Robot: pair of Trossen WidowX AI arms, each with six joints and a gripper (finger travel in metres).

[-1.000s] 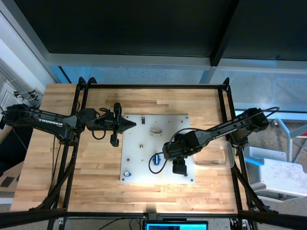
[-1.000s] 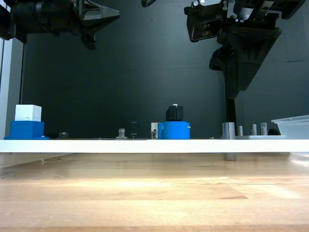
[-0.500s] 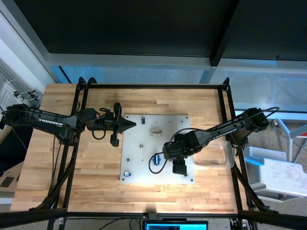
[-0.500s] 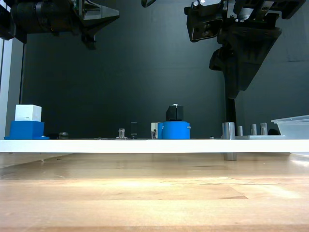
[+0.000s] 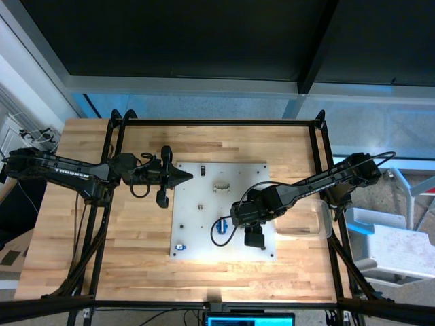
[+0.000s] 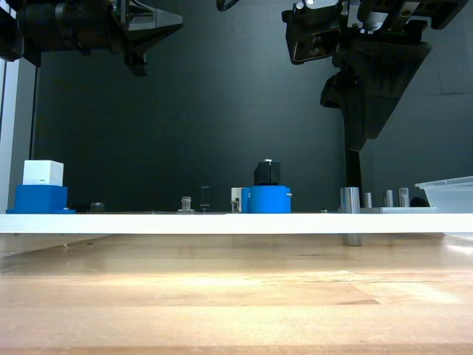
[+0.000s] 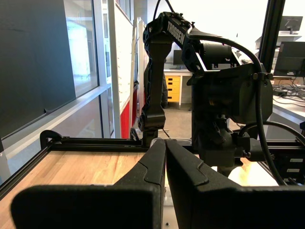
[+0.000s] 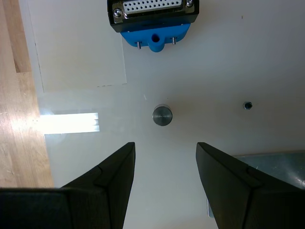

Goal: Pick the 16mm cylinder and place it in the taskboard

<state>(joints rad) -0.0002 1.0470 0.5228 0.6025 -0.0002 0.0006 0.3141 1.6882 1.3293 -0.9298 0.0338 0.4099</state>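
Right wrist view: only 16mm cylinder (image 8: 162, 116) top shows; right gripper (image 8: 164, 148) over taskboard (image 8: 214, 57), jaws apart; left gripper (image 7: 165, 142) alongside, jaws together.

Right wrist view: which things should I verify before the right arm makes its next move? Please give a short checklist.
1. Right gripper jaws open: ok.
2. Peg centred ahead of the gap between the jaws: ok.
3. Peg upright, seen end-on: ok.
4. Blue connector apart from the peg: ok.
5. Peg seated in a hole of the board: cannot tell.
6. Left gripper away at the board's left edge, jaws shut: ok.
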